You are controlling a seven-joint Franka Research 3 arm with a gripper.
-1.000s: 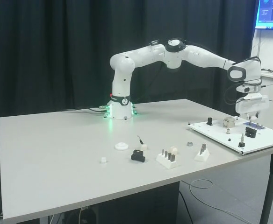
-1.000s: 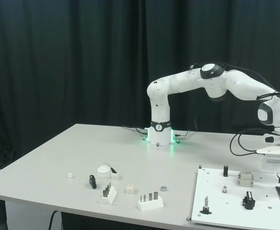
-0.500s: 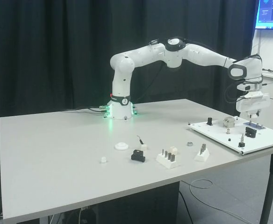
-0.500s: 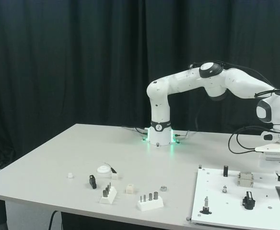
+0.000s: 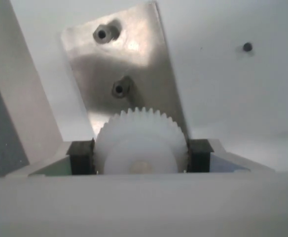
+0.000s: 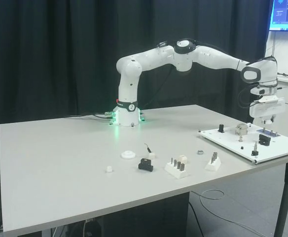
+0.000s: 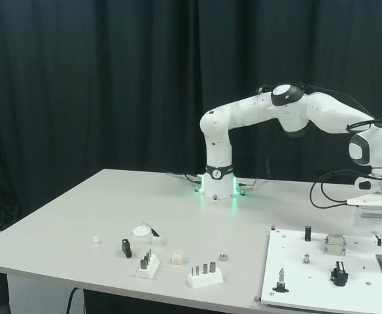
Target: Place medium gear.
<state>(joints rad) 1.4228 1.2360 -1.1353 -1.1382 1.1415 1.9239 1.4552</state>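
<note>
The medium gear [image 5: 139, 143] is white and toothed, and it sits between the two black pads [image 5: 81, 157] of my gripper [image 5: 140, 157], which is shut on it. Below the gear lies a grey metal plate [image 5: 134, 64] with two short pegs [image 5: 118, 89] on the white board [image 5: 223, 74]. In the first room view my gripper [image 6: 266, 118] hangs a little above the far right end of the white board [image 6: 252, 143]. The gear itself is too small to make out in the room views.
The board [image 7: 315, 278] carries a black post [image 6: 221, 128], a grey block [image 6: 241, 129] and a black clip [image 6: 264, 139]. Loose on the table are a white disc-shaped gear [image 6: 128, 154], a black part [image 6: 145, 165], two white pin holders [image 6: 176, 168] and a nut [image 6: 200, 152].
The arm has lifted the gripper, with the gear in it, higher above the right end of the board. Nothing on the table has moved.
</note>
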